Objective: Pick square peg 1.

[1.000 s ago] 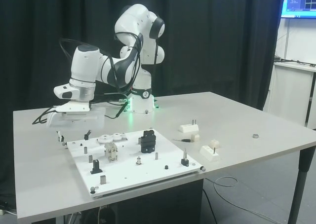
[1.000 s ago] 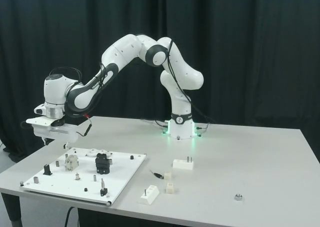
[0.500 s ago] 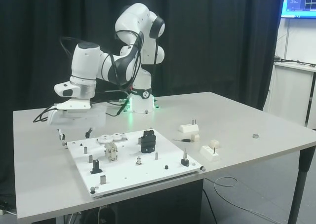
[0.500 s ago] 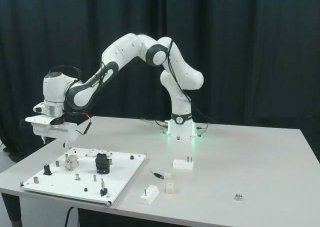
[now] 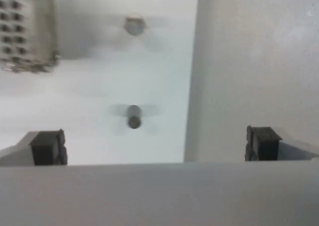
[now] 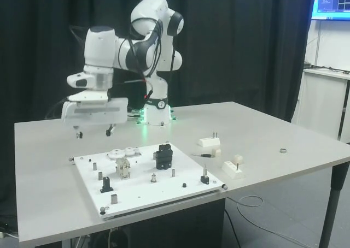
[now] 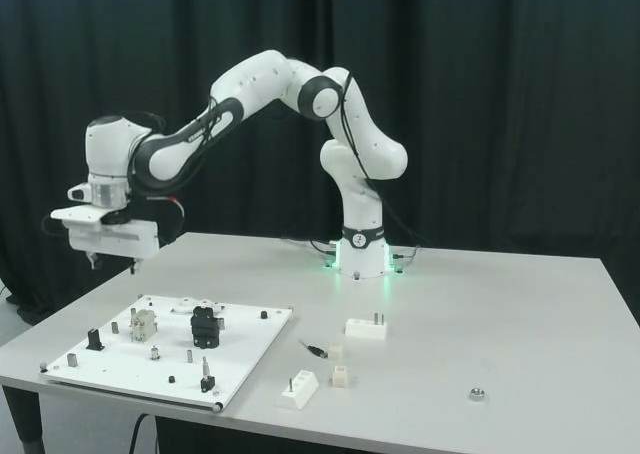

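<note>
Gripper hangs above the white board's far corner, fingers spread wide apart, nothing between them. Wrist view: the two black fingertips stand apart over the board edge, a small peg below between them. Cannot tell which peg is square peg 1.

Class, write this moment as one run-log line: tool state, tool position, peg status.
tool: open, holding nothing | position: raised above far corner of white board | peg: none gripped | table: grey
</note>
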Controlling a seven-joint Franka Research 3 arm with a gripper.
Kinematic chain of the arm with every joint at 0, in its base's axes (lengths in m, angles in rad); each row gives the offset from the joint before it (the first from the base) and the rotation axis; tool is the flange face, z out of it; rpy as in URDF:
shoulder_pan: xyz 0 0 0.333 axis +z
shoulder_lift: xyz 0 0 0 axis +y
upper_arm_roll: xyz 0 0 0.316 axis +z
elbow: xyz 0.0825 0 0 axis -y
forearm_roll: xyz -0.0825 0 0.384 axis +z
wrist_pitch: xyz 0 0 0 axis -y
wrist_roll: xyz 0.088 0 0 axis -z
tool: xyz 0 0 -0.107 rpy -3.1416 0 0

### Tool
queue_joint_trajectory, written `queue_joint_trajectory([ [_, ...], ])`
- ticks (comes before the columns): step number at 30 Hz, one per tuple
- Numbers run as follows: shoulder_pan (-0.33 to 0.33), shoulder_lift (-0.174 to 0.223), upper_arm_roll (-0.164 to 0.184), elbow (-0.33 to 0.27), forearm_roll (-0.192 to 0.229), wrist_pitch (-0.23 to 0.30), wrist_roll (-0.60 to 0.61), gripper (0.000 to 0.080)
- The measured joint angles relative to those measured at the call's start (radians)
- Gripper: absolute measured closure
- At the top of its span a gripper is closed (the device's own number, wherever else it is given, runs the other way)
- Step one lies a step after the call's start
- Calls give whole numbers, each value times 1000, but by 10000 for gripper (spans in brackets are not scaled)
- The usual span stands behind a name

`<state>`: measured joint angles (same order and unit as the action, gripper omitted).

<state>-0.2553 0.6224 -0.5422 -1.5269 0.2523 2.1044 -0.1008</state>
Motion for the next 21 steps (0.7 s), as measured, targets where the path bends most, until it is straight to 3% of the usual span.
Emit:
queue_joint_trajectory([
  [10, 47, -66, -2, 9, 16, -66, 136, 3],
  [21, 132, -80, -35, 16, 2, -93, 313, 3],
])
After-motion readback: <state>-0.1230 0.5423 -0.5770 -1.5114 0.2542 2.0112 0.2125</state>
